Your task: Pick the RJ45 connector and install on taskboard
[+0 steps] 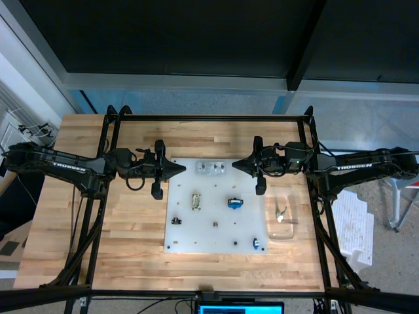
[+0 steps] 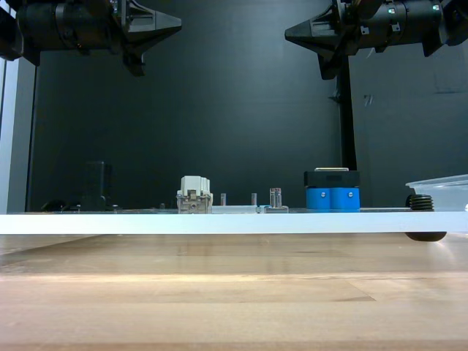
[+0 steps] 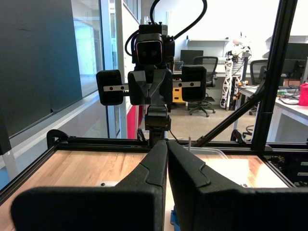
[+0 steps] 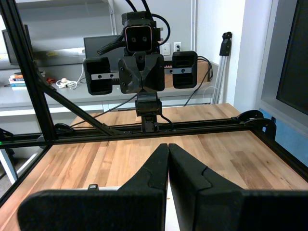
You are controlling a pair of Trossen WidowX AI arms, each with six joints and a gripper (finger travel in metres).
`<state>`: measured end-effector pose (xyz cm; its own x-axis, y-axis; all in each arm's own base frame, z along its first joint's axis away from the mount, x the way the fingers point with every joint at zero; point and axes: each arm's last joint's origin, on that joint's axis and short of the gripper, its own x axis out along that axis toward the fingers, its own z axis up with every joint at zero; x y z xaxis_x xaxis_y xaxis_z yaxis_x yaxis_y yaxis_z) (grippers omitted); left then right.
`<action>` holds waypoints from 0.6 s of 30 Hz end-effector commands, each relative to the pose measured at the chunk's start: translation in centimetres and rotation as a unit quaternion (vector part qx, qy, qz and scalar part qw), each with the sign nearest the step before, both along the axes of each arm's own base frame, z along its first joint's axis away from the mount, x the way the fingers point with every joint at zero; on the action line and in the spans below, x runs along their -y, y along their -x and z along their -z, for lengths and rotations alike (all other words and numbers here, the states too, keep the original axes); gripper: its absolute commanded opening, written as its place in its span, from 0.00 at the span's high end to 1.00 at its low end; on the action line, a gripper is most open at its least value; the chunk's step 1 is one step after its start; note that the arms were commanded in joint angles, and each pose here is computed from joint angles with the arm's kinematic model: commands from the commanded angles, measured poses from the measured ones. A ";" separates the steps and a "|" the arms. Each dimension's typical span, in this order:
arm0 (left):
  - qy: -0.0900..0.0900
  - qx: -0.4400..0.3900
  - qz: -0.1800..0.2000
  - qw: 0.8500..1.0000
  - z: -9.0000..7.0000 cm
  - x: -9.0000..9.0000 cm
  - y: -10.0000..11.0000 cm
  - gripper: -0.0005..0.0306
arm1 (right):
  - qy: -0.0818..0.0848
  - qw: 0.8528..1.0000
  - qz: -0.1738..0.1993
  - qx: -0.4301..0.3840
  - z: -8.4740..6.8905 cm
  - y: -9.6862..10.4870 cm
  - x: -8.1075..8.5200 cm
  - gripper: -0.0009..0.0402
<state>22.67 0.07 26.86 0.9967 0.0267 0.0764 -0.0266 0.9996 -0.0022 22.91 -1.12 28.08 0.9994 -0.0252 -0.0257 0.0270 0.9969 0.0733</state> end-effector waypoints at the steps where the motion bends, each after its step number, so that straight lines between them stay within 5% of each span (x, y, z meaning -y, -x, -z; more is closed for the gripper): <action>1: 0.000 0.000 0.000 1.000 0.0 0.0 0.0 0.98 | 0.000 1.000 0.000 0.004 -0.1 0.0 0.0 0.98; 18: 0.000 0.000 0.000 1.000 0.0 0.0 0.0 0.98 | -0.014 0.999 0.001 -0.047 -0.6 0.1 0.0 0.98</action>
